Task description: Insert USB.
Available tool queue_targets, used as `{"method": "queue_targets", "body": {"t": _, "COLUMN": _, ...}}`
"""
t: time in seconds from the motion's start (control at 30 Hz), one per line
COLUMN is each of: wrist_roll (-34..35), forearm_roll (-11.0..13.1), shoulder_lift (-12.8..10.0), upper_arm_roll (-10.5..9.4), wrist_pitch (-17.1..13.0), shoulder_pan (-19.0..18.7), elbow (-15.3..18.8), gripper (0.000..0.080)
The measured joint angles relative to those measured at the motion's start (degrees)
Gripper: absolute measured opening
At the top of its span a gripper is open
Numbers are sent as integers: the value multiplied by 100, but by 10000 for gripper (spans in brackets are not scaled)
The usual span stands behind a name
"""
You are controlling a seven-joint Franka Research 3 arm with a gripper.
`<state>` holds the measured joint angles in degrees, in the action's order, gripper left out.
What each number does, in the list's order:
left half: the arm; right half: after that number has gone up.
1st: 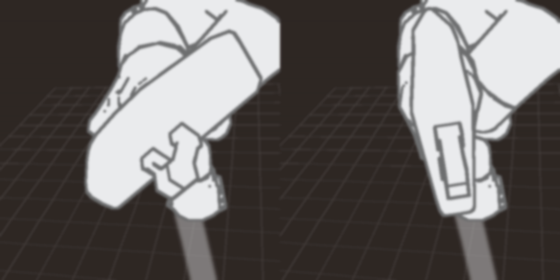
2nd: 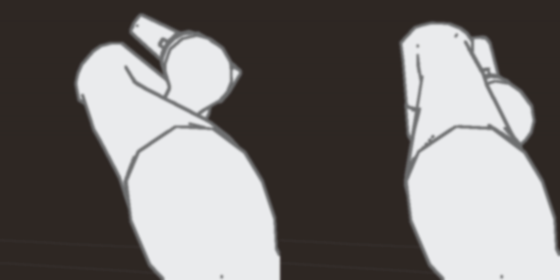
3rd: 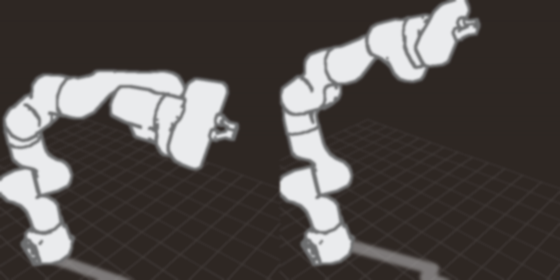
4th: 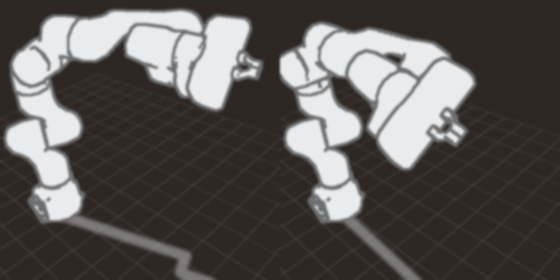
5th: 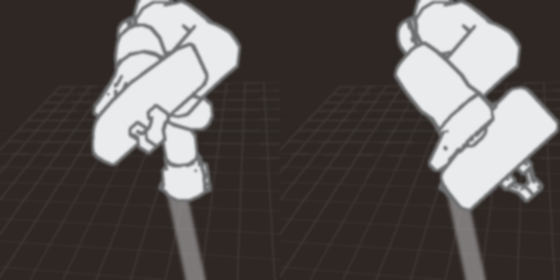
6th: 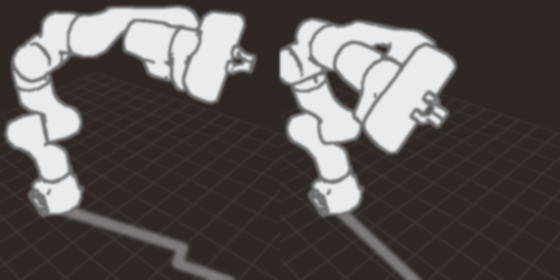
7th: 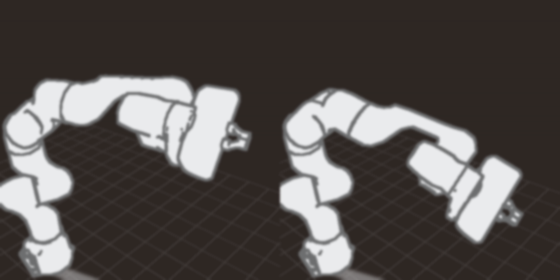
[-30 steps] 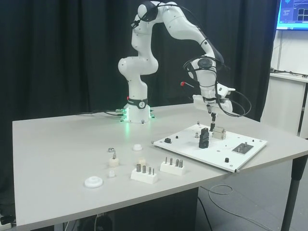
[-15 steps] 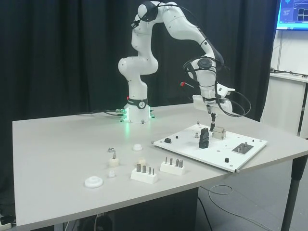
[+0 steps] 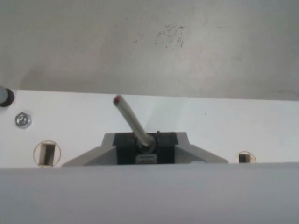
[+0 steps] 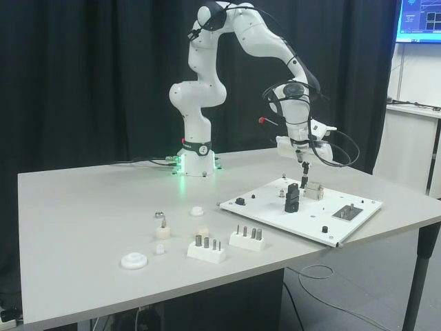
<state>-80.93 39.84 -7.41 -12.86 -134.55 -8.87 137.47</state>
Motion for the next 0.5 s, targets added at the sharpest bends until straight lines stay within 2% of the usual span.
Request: {"method": "queue_targets", "body": {"t": 0.5, "wrist_roll": 115, "forearm_roll": -6, "shoulder_lift": 59, "upper_arm_roll": 2, "wrist_pitch": -155, "shoulder_pan": -42, "elbow": 73, "gripper": 91}}
